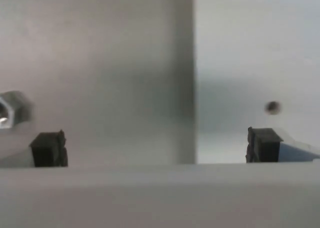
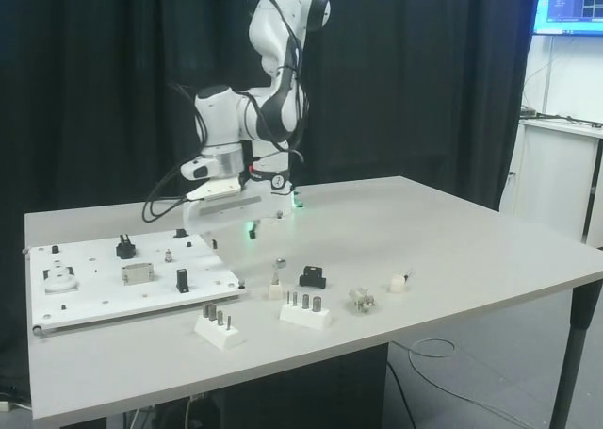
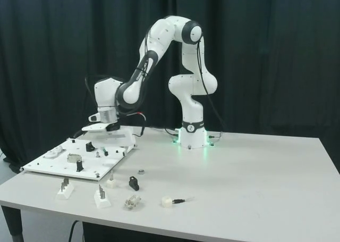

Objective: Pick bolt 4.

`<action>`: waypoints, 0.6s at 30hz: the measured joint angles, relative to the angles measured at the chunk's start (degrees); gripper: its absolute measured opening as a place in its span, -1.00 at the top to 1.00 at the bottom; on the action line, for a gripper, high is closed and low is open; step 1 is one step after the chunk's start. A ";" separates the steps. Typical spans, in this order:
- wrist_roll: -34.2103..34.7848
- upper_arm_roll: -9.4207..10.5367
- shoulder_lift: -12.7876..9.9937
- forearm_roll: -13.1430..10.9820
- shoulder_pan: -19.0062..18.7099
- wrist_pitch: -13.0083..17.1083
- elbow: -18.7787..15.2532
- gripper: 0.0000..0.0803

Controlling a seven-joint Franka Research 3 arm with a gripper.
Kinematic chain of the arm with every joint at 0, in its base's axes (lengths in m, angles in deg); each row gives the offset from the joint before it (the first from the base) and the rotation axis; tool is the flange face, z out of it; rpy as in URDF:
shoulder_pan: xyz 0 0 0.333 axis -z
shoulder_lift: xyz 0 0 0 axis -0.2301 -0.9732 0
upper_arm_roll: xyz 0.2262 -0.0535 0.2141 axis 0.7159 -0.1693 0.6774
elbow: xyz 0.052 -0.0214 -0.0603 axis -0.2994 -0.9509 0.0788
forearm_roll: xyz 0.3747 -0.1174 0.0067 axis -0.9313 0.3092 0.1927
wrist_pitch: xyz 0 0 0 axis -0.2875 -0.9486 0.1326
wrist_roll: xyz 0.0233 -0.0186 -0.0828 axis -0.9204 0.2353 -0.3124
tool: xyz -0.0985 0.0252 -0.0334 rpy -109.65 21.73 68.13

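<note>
**Q:** Where is bolt 4?

**A:** I see bolts [image 2: 304, 301] standing upright in two white blocks near the table's front edge: a row in the larger block [image 2: 303, 318] and a few in the smaller block [image 2: 219, 337]. Which one is bolt 4 I cannot tell from here. The two blocks sit apart from each other, just in front of the white board's [image 2: 94, 302] front edge.

**Q:** What crowds them?

**A:** Behind the larger block stand a small post on a white base [image 2: 276, 283] and a black part [image 2: 313, 278]. A metal connector [image 2: 361, 300] and a small white piece [image 2: 399, 283] lie beside it. All are near but not touching. Beyond them the grey table [image 2: 471, 231] runs wide to its side edge.

**Q:** And the gripper?

**A:** The gripper [image 1: 155, 148] is spread wide with nothing between its black fingertips [image 1: 48, 149]. It hangs above the back part of the board, well apart from the bolts (the room views show air between it and the board). In the wrist view it straddles the board's edge, with grey table under one fingertip and white board under the other. A metal nut-like piece [image 1: 10, 109] lies near one fingertip and a small hole [image 1: 272, 107] near the other.
</note>
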State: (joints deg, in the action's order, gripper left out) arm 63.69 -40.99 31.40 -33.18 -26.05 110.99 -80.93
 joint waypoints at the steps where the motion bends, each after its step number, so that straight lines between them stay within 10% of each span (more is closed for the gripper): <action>1: 0.35 0.00 0.30 0.00 -0.44 0.45 -0.58 -0.99; 18: 9.22 0.01 2.36 0.00 -8.42 6.85 -5.97 -0.99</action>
State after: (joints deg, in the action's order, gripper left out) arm 72.91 -40.99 33.76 -33.18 -34.47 117.83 -86.90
